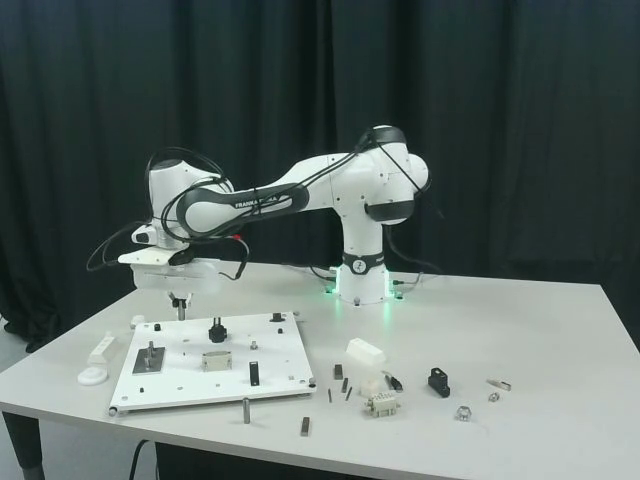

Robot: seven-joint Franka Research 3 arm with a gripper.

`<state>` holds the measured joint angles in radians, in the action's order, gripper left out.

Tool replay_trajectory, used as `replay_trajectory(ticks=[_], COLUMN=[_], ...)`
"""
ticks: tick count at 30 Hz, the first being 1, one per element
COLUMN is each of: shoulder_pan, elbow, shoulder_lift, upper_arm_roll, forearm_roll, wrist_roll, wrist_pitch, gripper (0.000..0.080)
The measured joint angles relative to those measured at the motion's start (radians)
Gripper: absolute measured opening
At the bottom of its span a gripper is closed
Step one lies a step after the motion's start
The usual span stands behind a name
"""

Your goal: Place round peg 4.

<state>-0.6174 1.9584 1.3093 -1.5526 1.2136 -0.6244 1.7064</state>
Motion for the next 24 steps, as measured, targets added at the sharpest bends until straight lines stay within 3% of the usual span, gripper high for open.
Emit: replay_trajectory(ticks=[12,24], shoulder_pan=[-0.047,-0.163], elbow=[-0.014,-0.025], shoulder_lift=[-0.008,-0.009], upper_arm_roll=[-0.036,-0.066], forearm_roll=[0.049,0.075], wrist_roll=[0.04,0.187], wrist_pitch=[-0.096,-0.19], gripper=[0.015,0.015])
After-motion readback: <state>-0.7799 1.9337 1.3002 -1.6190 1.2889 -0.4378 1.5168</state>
